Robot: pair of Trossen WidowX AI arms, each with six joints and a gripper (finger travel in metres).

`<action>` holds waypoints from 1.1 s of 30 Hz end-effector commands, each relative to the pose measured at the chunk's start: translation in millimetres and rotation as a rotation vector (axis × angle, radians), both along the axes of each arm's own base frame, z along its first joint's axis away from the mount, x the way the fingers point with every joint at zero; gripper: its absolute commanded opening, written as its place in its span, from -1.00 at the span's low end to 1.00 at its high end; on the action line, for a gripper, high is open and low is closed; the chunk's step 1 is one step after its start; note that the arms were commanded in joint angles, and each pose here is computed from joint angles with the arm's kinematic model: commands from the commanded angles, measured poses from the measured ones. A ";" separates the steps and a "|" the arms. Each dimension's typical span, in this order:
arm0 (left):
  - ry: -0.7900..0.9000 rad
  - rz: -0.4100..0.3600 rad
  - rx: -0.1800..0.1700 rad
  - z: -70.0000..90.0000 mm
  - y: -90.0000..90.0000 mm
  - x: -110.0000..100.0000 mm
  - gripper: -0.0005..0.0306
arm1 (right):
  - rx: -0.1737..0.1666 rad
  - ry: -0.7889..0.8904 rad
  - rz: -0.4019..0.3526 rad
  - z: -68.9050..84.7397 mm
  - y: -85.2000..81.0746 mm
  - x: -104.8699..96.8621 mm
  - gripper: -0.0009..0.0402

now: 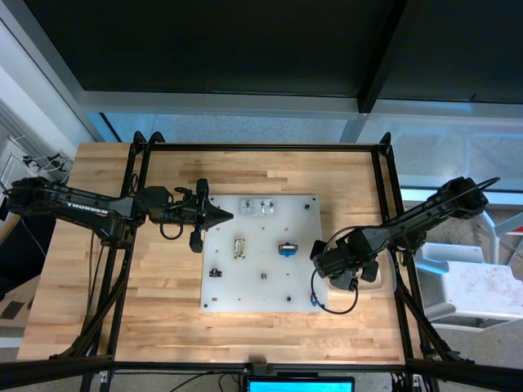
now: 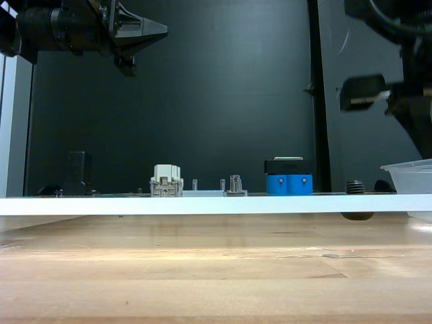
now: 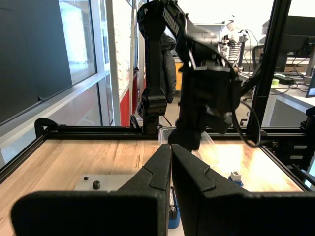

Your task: Pick the M12 fastener and fasten on the M12 threads

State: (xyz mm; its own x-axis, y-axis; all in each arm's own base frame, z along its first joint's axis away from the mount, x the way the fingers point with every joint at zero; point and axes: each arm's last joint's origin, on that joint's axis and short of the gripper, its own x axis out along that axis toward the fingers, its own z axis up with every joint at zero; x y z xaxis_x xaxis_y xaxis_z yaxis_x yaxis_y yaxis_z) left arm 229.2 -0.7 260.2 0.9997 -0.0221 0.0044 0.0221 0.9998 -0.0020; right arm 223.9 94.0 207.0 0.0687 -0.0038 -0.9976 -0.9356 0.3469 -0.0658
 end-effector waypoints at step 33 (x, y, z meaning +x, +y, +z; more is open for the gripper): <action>0.000 0.000 0.000 0.0 0.1 0.0 -0.97 | -0.016 0.008 0.223 18.1 71.4 125.8 -0.81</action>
State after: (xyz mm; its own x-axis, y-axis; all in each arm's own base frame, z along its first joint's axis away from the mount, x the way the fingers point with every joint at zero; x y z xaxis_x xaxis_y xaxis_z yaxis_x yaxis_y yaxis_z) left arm 229.1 -0.7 260.2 0.9998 -0.0217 0.0048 0.0218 0.9998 -0.0016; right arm 346.5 163.2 226.9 0.0624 -0.0069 -0.9980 -0.9883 0.1393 -0.0628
